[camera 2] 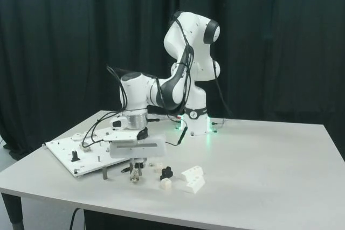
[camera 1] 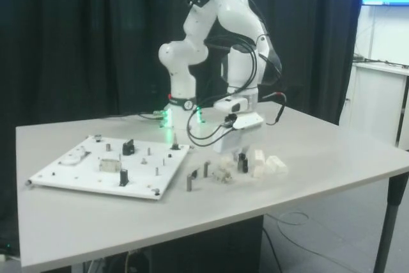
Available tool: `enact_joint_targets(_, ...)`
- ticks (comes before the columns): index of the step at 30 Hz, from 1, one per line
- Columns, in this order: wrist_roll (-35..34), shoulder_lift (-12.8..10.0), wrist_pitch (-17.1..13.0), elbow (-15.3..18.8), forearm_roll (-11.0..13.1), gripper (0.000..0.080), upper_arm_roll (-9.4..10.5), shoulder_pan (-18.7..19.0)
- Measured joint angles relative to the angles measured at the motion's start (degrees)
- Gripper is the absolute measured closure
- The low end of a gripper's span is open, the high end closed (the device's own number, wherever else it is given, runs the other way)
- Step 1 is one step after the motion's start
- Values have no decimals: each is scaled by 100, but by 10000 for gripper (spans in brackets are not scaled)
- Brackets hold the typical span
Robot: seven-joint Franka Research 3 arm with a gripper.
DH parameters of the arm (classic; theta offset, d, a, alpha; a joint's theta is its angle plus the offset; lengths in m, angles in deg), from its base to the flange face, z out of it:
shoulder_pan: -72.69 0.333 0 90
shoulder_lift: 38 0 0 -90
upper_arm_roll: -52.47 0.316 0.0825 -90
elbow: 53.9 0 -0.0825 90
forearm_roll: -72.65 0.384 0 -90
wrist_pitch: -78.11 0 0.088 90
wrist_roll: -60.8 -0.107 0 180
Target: Place round peg 3.
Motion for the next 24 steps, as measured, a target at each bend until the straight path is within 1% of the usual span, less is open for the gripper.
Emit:
enact_joint_targets(4,2,-3,-259,123,-1,692,79,0)
enact_joint_targets(9,22,-48,-472,196,-35,692,150,0)
enact_joint_targets(16,61,-121,-670,253,-159,692,234,-12)
enact_joint_targets(18,61,-138,-692,266,-210,692,247,-13)
enact_joint_targets(24,62,-202,-764,278,-254,692,296,-37)
